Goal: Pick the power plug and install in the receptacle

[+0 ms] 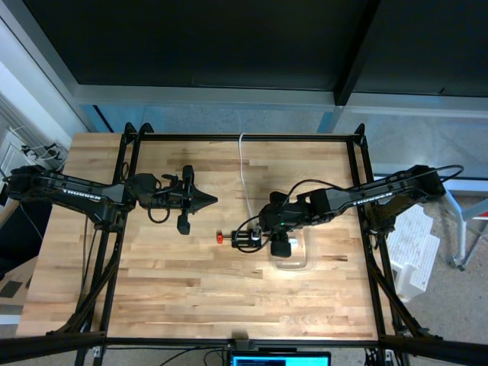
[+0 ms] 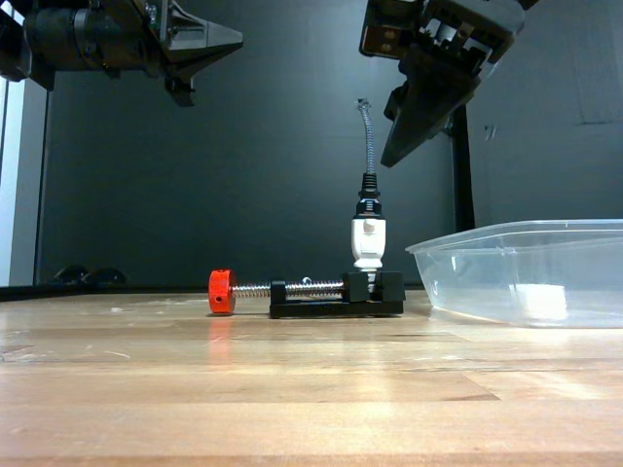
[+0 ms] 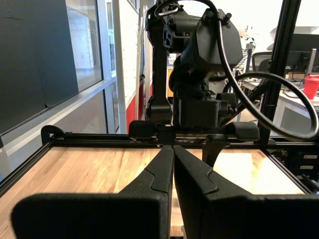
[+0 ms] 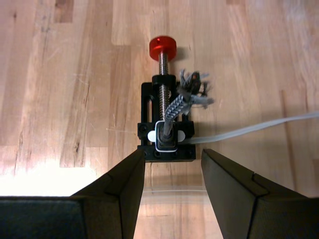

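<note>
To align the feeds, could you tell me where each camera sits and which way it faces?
High: above the near edge, looking down; left gripper parked left, right gripper over the clamp block.
Low: tabletop height, looking level at clamp block and tray; both grippers overhead.
Left wrist: along the shut left gripper, towards the right arm.
Right wrist: down between open fingers onto the clamp block.
Shared: low and right wrist show the red knob.

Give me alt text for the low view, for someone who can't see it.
A black power plug stands upright in the white receptacle, held by a black clamp with a red knob on the wooden table. The open right tool hangs above it; the shut left tool sits high at left, a clear tray at right.
</note>
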